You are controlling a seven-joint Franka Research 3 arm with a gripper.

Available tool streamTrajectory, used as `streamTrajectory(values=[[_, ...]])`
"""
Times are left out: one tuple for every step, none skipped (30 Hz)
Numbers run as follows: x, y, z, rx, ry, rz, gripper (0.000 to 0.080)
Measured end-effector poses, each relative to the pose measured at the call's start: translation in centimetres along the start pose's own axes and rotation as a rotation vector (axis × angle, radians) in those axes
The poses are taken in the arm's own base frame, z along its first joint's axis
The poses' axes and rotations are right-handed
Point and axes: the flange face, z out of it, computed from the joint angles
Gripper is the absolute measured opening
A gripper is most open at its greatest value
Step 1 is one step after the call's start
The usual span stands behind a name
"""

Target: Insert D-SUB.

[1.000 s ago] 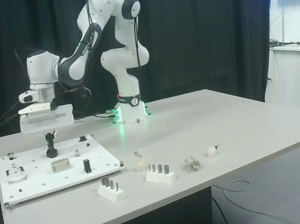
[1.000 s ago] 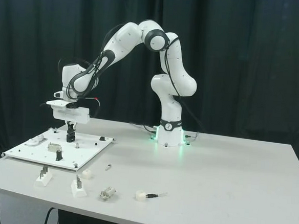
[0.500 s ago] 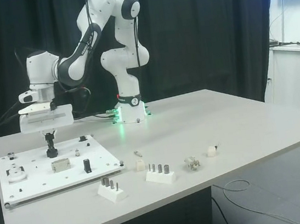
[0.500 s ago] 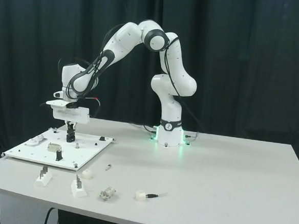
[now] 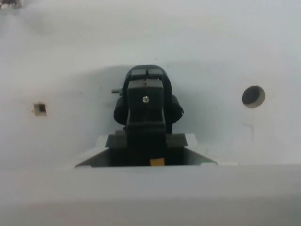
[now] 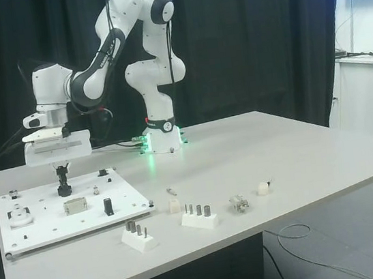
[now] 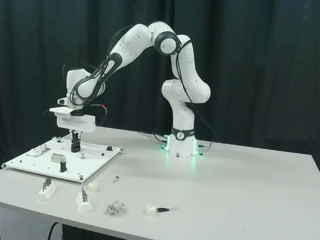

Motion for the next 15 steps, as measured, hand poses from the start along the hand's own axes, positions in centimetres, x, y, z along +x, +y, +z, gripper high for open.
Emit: streamTrajectory(values=[[0.0, 0.01, 0.01, 0.002, 0.001, 0.002, 0.0153], [-0.01, 0.02, 0.01, 0.003, 0.002, 0.002, 0.0153], [-0.01, 0.04, 0.02, 0.004, 0.002, 0.003, 0.0153], [-0.01, 0.05, 0.02, 0.004, 0.003, 0.003, 0.0153], [-0.02, 0.06, 0.02, 0.005, 0.003, 0.002, 0.0153], [-0.02, 0.07, 0.02, 0.005, 0.003, 0.002, 0.0153], [-0.02, 0.08, 0.02, 0.005, 0.003, 0.002, 0.0153], [-0.02, 0.09, 0.02, 0.005, 0.003, 0.002, 0.0153], [-0.02, 0.1, 0.02, 0.005, 0.003, 0.001, 0.0153], [-0.03, 0.11, 0.02, 0.005, 0.003, 0.001, 0.0153], [-0.03, 0.13, 0.02, 0.005, 0.004, 0.0, 0.0153], [-0.04, 0.15, 0.03, 0.005, 0.004, 0.0, 0.0153], [-0.04, 0.16, 0.03, 0.006, 0.004, 0.0, 0.0153], [-0.04, 0.18, 0.03, 0.006, 0.004, 0.0, 0.0153], [-0.04, 0.19, 0.03, 0.007, 0.005, 0.0, 0.0153]])
